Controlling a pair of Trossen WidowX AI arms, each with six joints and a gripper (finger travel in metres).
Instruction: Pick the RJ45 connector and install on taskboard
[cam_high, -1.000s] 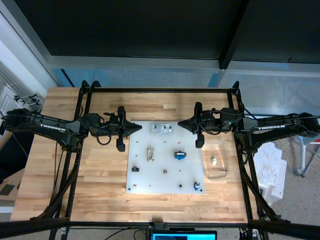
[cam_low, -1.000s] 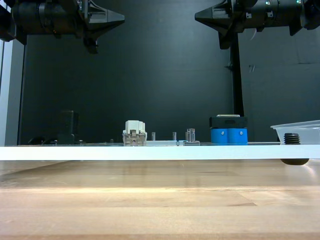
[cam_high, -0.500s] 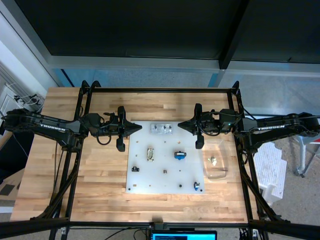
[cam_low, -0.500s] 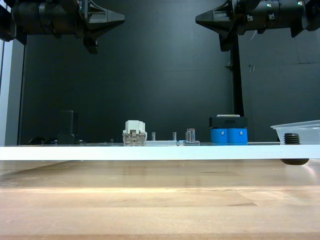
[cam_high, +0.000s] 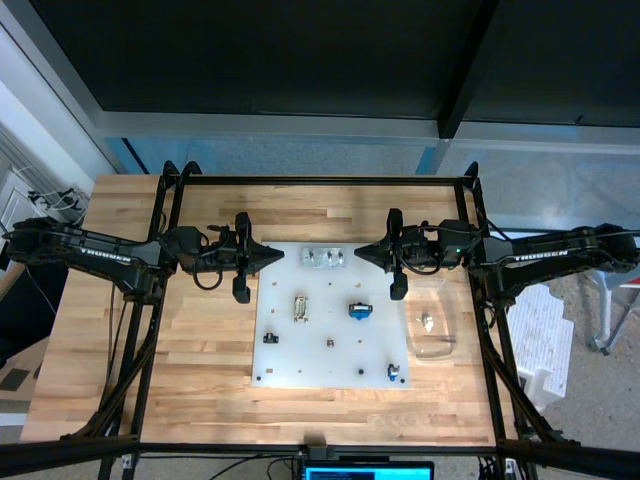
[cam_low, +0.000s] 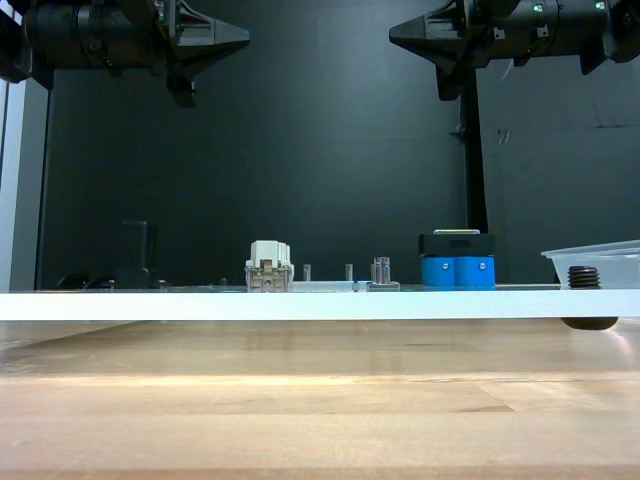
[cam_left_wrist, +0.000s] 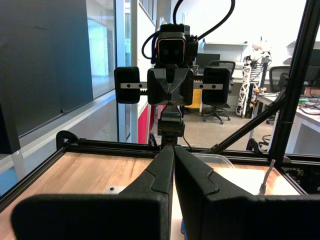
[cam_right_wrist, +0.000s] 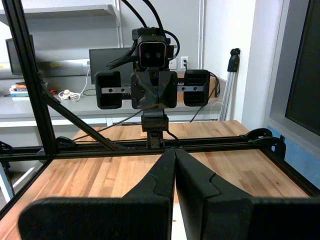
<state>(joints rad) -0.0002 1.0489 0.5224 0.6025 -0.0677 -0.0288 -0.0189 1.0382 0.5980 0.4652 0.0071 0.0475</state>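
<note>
A wooden table carried a white board at its middle. A clear tray lay just beside the board's right edge.

Inside the tray sat one pale shape, the white block. The high view did not show whether the connector lay on it. In the low view a small dark ribbed piece showed at the tray's wall, and what it was could not be told.

The small blue jack stood at the board's near right corner with a pale spot on top. Whether the connector was seated in it could not be told, so the connector's place was unknown.

The left gripper hung high above the board's far left edge, pointing inward. Its fingers were pressed together with nothing between them.

The right gripper hung high above the board's far right part, pointing inward and facing the left one. Its fingers were likewise closed against each other and held nothing.

A blue part and a pale part stood mid-board.
</note>
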